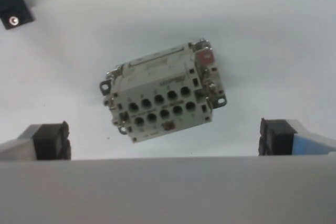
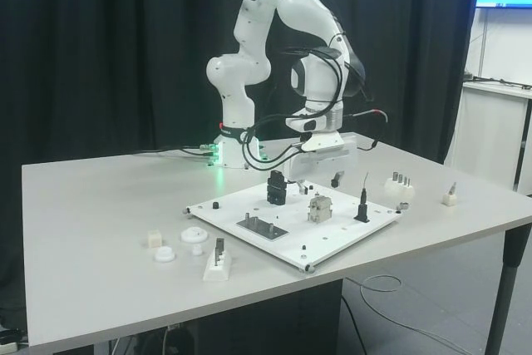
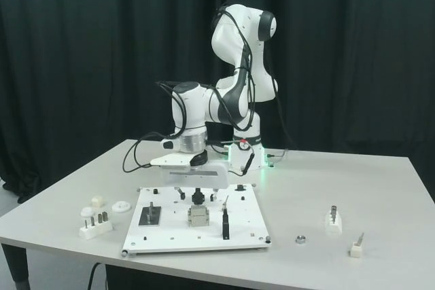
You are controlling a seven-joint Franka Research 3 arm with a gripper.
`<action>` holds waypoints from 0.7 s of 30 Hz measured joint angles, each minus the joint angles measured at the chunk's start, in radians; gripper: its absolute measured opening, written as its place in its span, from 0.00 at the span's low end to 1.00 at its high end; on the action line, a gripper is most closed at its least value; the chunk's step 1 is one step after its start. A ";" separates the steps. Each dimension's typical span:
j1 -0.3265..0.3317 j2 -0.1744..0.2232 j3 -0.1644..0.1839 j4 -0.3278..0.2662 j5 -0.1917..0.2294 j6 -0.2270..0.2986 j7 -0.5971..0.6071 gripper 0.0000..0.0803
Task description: Pick large gear.
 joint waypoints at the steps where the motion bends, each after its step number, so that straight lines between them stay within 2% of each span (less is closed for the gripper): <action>1: 0.001 0.000 0.000 0.000 0.000 0.000 0.000 1.00; 21: 0.013 -0.001 0.000 -0.001 0.000 -0.001 0.001 1.00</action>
